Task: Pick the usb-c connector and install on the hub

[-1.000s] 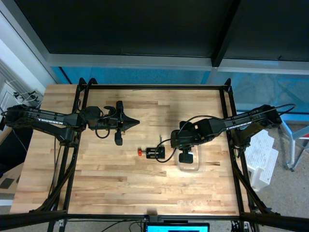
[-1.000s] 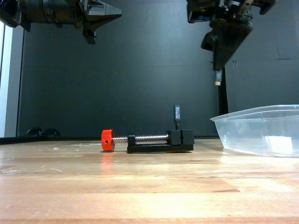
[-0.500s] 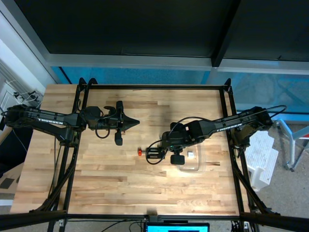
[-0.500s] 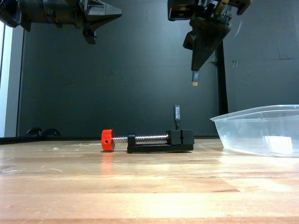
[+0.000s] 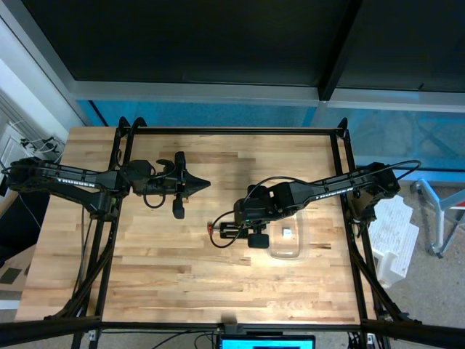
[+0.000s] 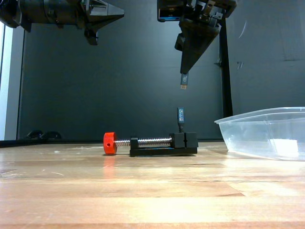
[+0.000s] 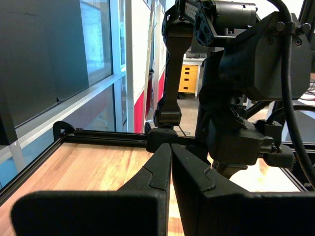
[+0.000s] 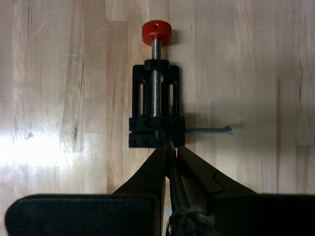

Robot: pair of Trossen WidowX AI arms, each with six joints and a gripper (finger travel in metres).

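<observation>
Carrying step: right gripper (image 6: pixel 184 70) is clamped on the connector (image 6: pixel 183 82), hanging above the hub (image 6: pixel 164 143) mid-table, apart from its upright pin (image 6: pixel 180 116). Next: align over the pin, then lower straight. Left gripper (image 5: pixel 202 184) is parked far left, fingers together.

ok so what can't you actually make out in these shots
- high view: right gripper, shut on the usb-c connector above the hub, hides it and most of hub
- high view: pale piece in tray too small to identify
- left wrist view: left gripper, shut, parked high left; right arm blocks hub
</observation>
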